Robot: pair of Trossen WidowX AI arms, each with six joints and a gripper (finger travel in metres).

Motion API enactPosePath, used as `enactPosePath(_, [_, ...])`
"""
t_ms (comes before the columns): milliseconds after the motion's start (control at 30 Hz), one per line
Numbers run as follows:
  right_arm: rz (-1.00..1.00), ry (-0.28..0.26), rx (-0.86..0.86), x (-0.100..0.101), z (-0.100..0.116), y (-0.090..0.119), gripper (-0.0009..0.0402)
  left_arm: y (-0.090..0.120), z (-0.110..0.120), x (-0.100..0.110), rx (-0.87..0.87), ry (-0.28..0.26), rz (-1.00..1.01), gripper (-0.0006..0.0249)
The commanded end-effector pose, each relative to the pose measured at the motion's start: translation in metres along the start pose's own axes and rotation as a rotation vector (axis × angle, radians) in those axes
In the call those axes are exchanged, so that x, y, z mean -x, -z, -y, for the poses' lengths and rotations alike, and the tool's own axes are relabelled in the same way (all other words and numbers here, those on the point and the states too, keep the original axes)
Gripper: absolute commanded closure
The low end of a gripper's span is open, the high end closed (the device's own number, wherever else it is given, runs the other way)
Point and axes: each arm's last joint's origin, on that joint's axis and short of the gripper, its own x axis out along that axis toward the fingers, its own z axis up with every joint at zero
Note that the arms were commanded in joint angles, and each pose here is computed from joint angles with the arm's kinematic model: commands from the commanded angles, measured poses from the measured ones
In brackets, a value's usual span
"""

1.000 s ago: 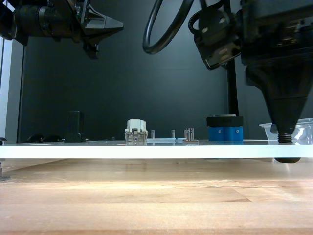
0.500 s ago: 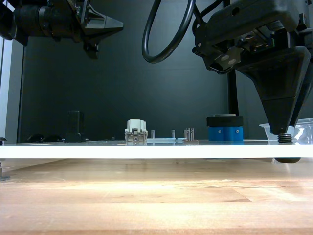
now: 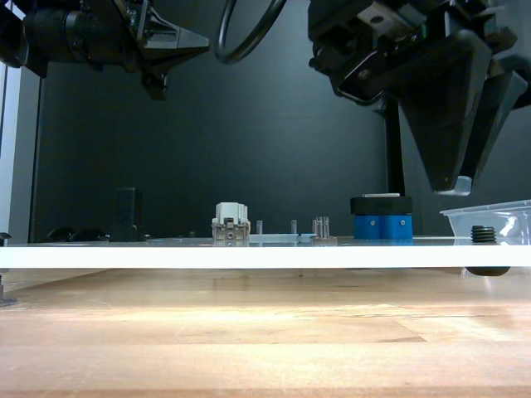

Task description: Pick the M12 nut and place it on its threads and fasten

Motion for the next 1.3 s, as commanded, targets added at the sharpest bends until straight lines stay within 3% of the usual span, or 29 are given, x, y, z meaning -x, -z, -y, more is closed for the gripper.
enactPosePath(33, [-0.015, 0.001, -0.001, -0.004, -0.002, 0.000, 0.0381, 0.000, 0.000, 0.000, 0.000, 0.000, 0.000, 0.0243])
enactPosePath(467, [-0.032, 0.034, -0.020, -0.021, -0.002, 0.002, 0.0381, 0.000, 0.000, 0.000, 0.000, 0.000, 0.000, 0.0243])
enactPosePath(733, [-0.032, 0.044, -0.019, -0.020, -0.001, 0.002, 0.0381, 0.000, 0.000, 0.000, 0.000, 0.000, 0.000, 0.0243])
enactPosePath(933, [-0.025, 0.008, 0.009, -0.008, -0.002, 0.002, 0.0381, 0.000, 0.000, 0.000, 0.000, 0.000, 0.000, 0.0243])
enactPosePath(1100, [0.001, -0.013, 0.241, -0.002, -0.002, 0.006, 0.0381, 0.000, 0.000, 0.000, 0.000, 0.000, 0.000, 0.0243])
enactPosePath(1300, [0.015, -0.016, 0.874, -0.009, -0.002, 0.017, 0.0381, 0.000, 0.000, 0.000, 0.000, 0.000, 0.000, 0.0243])
